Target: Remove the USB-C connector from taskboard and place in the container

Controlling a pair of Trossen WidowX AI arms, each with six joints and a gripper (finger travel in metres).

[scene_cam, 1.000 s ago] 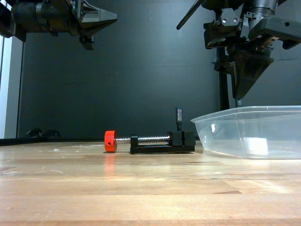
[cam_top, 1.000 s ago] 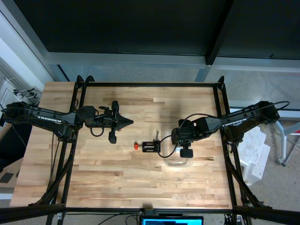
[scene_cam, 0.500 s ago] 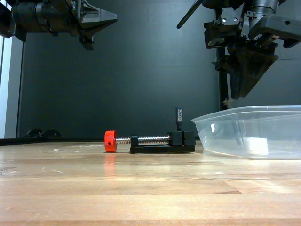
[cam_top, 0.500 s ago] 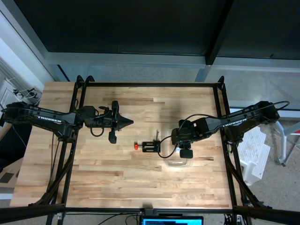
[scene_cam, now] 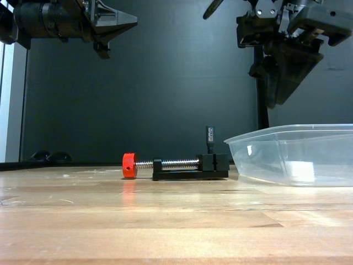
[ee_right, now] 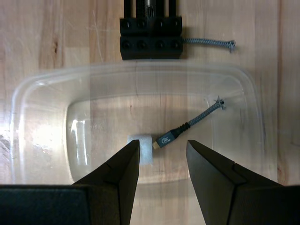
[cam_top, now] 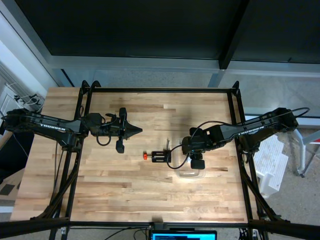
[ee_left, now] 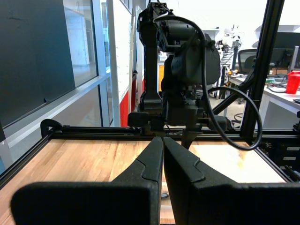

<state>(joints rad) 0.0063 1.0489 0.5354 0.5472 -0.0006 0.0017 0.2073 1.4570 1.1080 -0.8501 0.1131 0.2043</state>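
The USB-C connector (ee_right: pixel 174 134), a short plug with a frayed braided tail, lies flat on the floor of the clear container (ee_right: pixel 42 84) beside a small white square piece (ee_right: pixel 146 140). My right gripper (ee_right: pixel 162 143) hangs open straight above it with nothing between its fingers, well over the container's rim (scene_cam: pixel 287 131) in the low view. The black taskboard (scene_cam: pixel 185 167) with its red-orange knob (scene_cam: pixel 129 165) sits just left of the container. My left gripper (scene_cam: pixel 124 22) is shut and parked high over the table's left part, far from the taskboard.
A short dark piece (scene_cam: pixel 209 138) stands upright on the taskboard's end nearest the container. A loose frayed braided cable stub (ee_right: pixel 208 43) lies on the wood beside the taskboard. Black frame rails (cam_top: pixel 160 90) border the wooden table.
My right gripper went from shut on the connector to open and rose a little. The connector dropped out of it into the container. The left arm has not moved.
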